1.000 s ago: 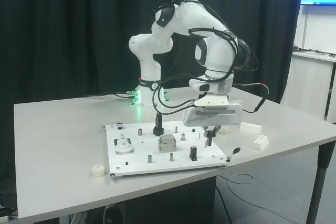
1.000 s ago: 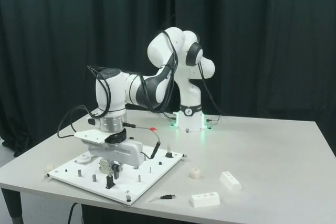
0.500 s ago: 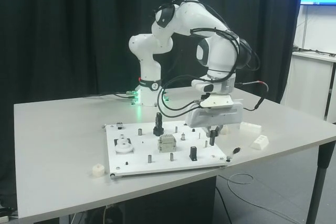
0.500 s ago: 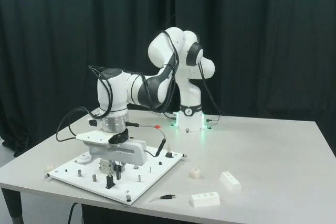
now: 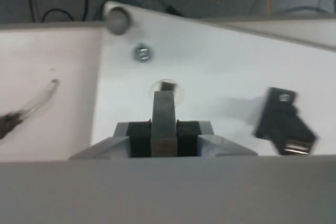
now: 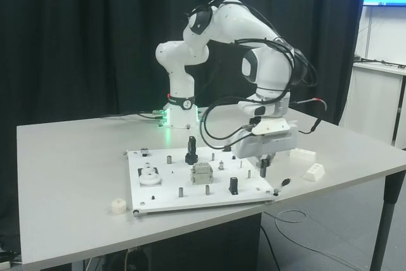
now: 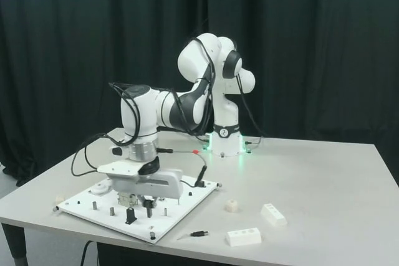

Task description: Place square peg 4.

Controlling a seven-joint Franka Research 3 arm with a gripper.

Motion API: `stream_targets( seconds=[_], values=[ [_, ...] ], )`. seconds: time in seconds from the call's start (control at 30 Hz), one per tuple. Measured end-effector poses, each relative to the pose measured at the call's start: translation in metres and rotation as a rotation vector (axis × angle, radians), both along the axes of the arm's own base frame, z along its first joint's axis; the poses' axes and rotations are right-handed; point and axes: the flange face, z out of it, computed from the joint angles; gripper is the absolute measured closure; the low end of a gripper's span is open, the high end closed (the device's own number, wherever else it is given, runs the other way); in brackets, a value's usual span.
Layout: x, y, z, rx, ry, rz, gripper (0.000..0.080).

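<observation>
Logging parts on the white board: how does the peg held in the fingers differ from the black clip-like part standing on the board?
The square peg is grey, a plain straight bar; the black part is black with a stepped, irregular shape. The peg is clamped between the fingers and sits over a round hole near the board's corner; the black part stands free on the white board, untouched. Both are small parts over the same board.

Bare white board (image 5: 220,77) lies around the pincer (image 5: 165,139); a black bracket (image 5: 283,124) stands near, a bolt (image 5: 142,52) beyond.
</observation>
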Motion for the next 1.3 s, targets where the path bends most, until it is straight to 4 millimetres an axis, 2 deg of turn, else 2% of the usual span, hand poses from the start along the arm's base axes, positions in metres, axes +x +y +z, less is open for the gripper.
stream_targets(
  seconds=[0.6,1.0,1.3],
  values=[
    [-0.015,0.082,-0.015,0.045,0.164,-0.023,0.0706],
    [-0.033,0.138,-0.041,0.036,0.249,-0.049,0.0706],
    [-0.046,0.168,-0.047,0.024,0.280,-0.068,0.0706]
  ],
)
